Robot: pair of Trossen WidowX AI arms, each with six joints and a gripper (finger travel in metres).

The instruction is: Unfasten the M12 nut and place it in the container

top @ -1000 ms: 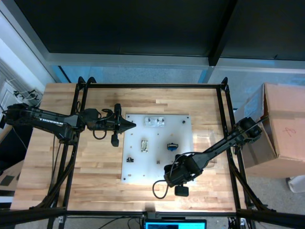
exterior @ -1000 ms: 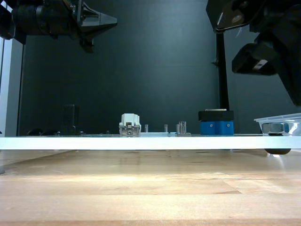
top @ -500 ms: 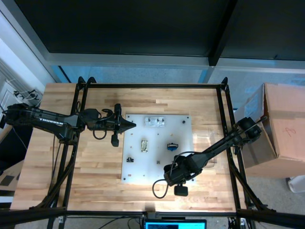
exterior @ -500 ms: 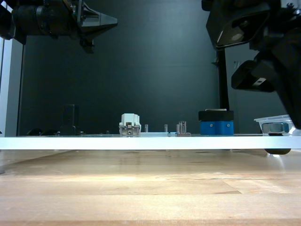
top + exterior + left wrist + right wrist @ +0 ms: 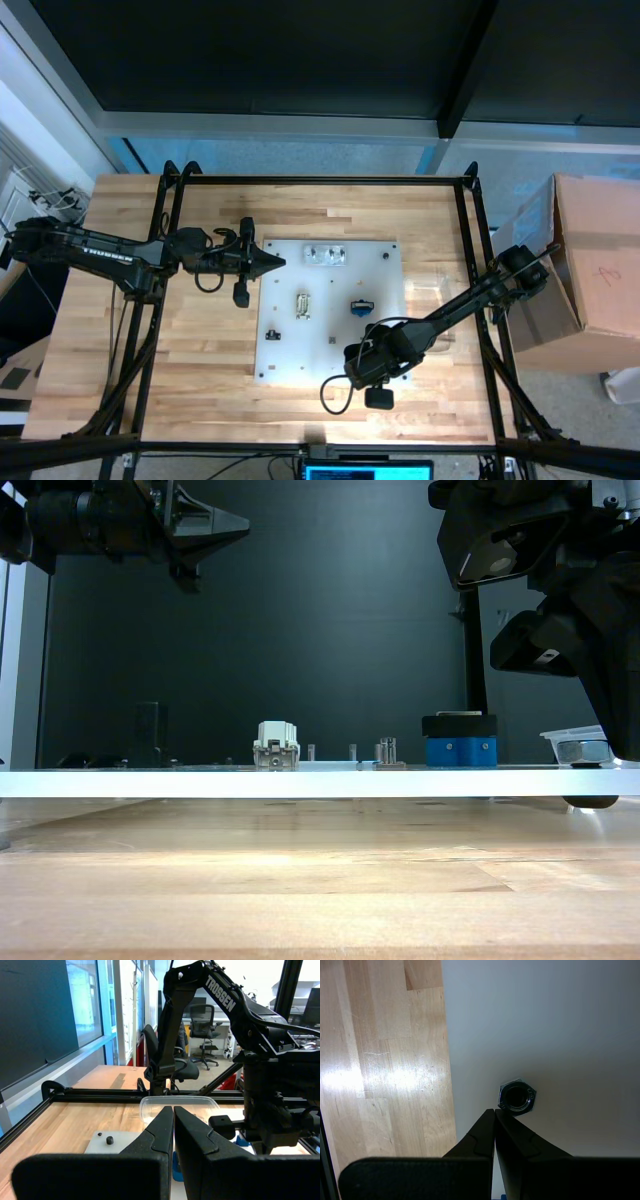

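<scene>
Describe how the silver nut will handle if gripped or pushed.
The silver nut looks metal: probably rigid, heavy for its size. Its hex sides should grip, though smooth faces may slip. Seemingly on its stud, it likely resists pushing. The right gripper is shut beside it; the left gripper hangs shut over the board's left edge.

"TROSSEN" is printed in white capitals on the right arm (image 5: 220, 991), as read in the left wrist view. White lettering is also carried on the left arm (image 5: 99, 254) in the high view; it cannot be read with certainty. A red mark is scrawled on the cardboard box (image 5: 603, 276), illegible.
</scene>
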